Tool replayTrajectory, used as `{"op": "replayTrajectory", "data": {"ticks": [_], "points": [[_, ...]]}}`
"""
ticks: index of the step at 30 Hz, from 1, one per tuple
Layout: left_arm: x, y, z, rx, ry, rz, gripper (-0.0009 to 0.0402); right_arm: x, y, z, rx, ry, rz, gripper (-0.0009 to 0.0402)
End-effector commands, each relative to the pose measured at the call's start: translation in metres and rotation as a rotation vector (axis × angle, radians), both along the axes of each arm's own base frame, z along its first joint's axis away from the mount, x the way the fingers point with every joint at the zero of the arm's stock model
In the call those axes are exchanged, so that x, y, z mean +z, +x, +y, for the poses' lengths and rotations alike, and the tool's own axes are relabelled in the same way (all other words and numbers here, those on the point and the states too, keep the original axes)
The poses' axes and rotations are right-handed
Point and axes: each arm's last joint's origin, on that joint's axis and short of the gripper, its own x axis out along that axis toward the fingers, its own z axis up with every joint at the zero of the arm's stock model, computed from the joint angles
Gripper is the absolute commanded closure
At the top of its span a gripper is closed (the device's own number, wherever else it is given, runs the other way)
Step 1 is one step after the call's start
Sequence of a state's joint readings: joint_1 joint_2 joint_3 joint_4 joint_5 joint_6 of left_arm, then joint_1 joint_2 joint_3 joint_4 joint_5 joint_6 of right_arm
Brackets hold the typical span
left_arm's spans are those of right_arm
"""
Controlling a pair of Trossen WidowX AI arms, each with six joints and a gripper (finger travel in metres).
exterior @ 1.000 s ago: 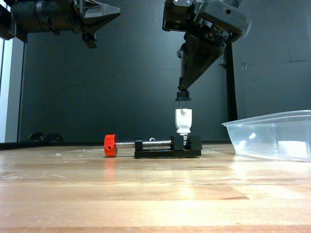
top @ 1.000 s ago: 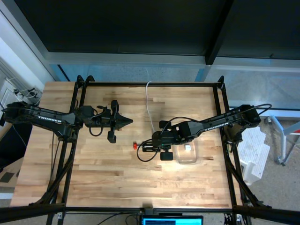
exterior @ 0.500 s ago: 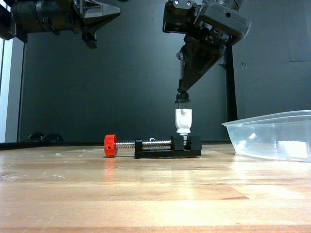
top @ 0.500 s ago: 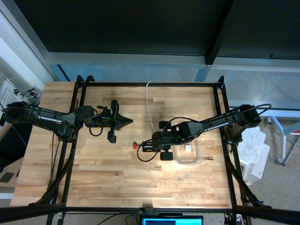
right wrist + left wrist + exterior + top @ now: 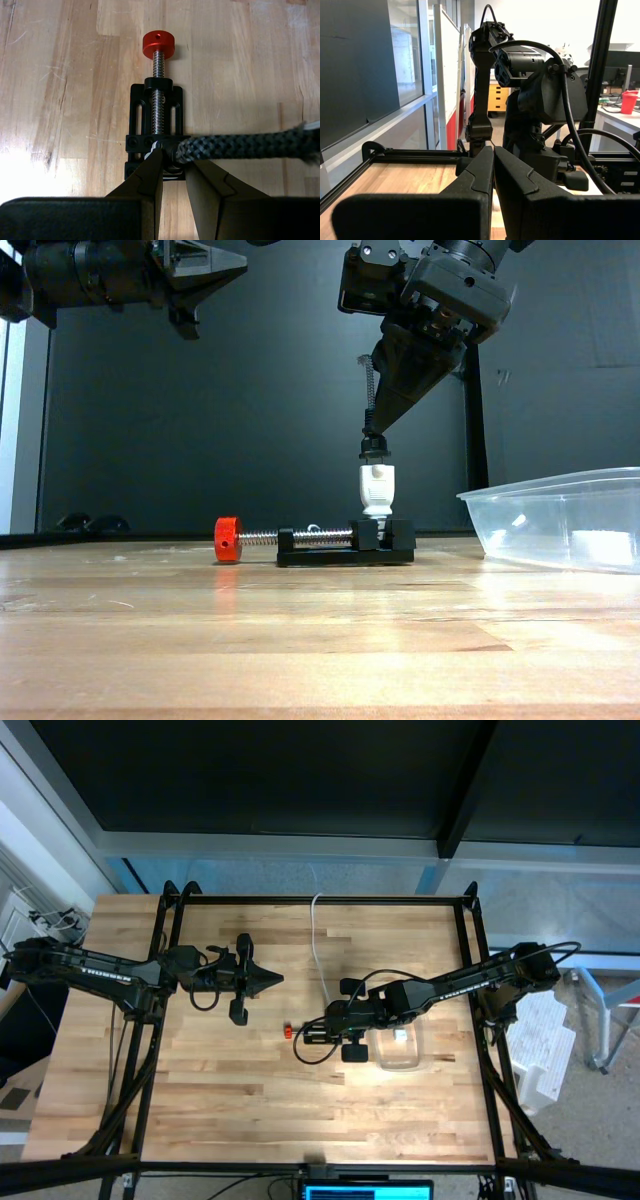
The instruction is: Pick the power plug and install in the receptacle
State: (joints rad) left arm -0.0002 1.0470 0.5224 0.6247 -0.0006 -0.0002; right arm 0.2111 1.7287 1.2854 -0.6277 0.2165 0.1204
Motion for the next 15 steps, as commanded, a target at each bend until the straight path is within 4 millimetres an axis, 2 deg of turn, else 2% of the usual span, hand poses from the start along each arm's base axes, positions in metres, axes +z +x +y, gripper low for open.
{"op": "replayTrajectory", "data": {"ticks": [1,15], "points": [[0.0,0.0,0.0,0.0,0.0,-0.001,0.0393,-0.006,-0.001,0.0,0.003,0.002,0.028,0.0393],[0.0,0.0,0.0,0.0,0.0,0.0,0.0393,-0.019,-0.004,-0.001,0.003,0.006,0.016,0.0393]]}}
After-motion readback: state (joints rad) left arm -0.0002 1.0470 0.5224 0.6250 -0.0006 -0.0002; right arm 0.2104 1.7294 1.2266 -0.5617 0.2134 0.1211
